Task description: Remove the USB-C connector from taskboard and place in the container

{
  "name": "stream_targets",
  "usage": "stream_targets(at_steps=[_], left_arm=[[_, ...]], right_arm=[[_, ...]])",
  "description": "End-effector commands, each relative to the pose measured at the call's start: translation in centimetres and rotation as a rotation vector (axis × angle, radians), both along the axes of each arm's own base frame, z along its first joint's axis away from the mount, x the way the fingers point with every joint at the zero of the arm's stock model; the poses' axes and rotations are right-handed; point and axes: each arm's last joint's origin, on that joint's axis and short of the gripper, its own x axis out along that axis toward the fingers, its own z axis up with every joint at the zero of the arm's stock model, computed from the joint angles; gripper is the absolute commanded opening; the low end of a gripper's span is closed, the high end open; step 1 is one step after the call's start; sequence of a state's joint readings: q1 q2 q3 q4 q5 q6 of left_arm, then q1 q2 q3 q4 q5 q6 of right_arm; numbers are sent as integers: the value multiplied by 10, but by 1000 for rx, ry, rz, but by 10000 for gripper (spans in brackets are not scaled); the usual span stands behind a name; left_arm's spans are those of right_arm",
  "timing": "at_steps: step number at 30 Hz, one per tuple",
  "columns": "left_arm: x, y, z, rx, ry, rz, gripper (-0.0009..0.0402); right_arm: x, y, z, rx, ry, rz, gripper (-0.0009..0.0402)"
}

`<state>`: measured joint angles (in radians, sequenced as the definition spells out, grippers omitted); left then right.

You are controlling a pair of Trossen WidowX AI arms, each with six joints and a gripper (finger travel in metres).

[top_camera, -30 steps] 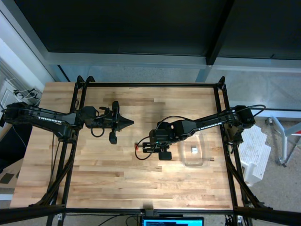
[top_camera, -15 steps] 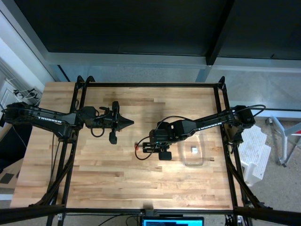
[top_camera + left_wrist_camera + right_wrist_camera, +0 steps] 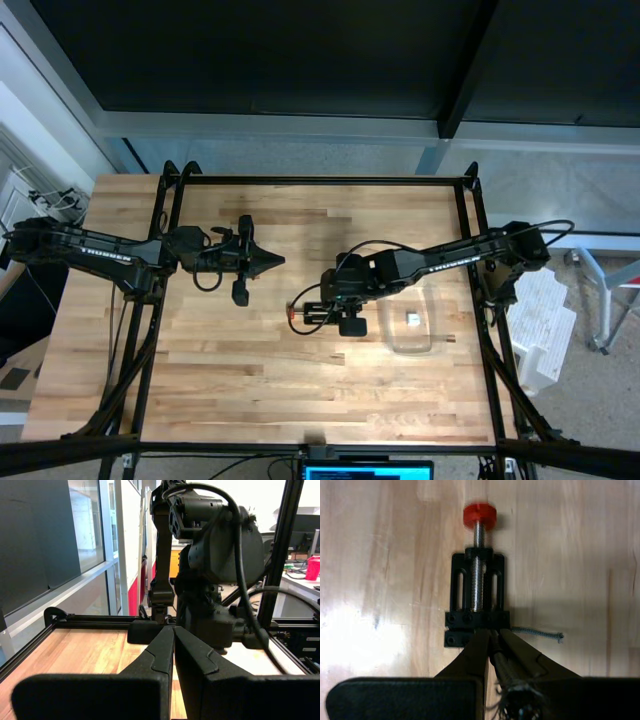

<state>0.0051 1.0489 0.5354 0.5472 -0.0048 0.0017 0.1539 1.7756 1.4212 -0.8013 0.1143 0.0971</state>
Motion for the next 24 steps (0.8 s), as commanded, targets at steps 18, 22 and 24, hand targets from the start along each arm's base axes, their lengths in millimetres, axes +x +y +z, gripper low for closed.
stream_targets(at_steps=[18,22,24], left_arm=[[0,0,0,0,-1,0,0],[0,0,0,0,0,0,0],[0,0,0,0,0,0,0]], right_arm=[[-17,5,21,25,-4,-9,0],[-30,8,29,27,15,-10,0],[-38,9,32,24,27,0,0]])
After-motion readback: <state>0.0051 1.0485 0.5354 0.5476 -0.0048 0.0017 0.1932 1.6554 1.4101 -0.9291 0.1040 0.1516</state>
